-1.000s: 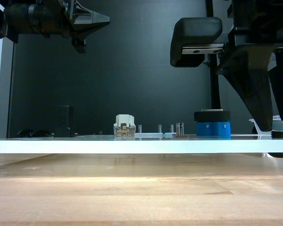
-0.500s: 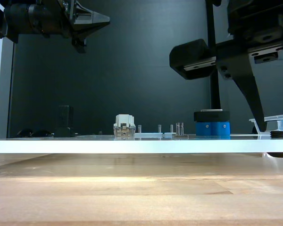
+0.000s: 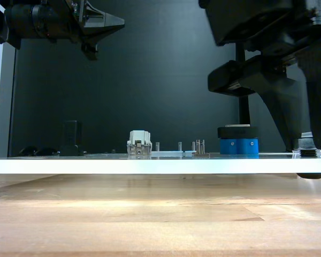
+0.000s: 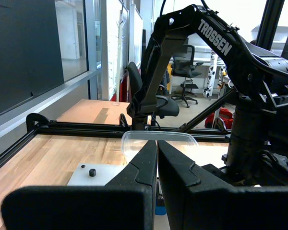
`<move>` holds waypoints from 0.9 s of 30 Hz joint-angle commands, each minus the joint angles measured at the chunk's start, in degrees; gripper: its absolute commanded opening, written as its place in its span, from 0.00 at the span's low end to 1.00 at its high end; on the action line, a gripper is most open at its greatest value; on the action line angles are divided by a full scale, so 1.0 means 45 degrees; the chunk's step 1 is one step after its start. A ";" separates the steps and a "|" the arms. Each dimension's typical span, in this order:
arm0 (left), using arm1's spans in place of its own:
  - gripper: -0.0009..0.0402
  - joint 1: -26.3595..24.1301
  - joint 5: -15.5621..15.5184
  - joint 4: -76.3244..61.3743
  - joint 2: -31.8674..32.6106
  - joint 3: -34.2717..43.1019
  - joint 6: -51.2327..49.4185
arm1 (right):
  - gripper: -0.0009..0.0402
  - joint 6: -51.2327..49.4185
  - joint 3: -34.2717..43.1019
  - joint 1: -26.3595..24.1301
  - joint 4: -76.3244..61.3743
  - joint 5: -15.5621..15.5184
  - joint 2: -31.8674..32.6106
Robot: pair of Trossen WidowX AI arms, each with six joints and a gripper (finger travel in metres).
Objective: Pick the M12 nut and place it on its threads and fasten
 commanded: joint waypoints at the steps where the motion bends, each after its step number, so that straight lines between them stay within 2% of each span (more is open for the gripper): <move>1: 0.02 0.0000 0.0000 0.0000 0.0000 0.0000 0.0000 | 0.09 0.1797 0.0010 0.0005 0.0053 -0.0015 0.0015; 5: 0.02 0.0000 0.0000 0.0000 0.0000 0.0000 0.0000 | 0.09 0.4585 0.0010 0.0010 0.0049 -0.0010 0.0015; 13: 0.02 0.0005 0.0000 0.0000 0.0000 0.0000 0.0000 | 0.09 1.1793 0.0010 0.0005 0.0049 -0.0005 0.0010; 17: 0.02 0.0000 0.0000 0.0000 0.0000 0.0000 0.0000 | 0.09 1.4464 0.0010 0.0010 0.0044 0.0000 0.0010; 21: 0.02 0.0000 0.0000 0.0000 0.0000 0.0000 0.0000 | 0.09 1.5368 0.0010 0.0015 0.0039 0.0413 0.0010; 27: 0.02 0.0000 0.0000 0.0000 0.0000 0.0000 0.0000 | 0.09 1.5640 0.0010 0.0034 0.0053 0.0418 -0.0015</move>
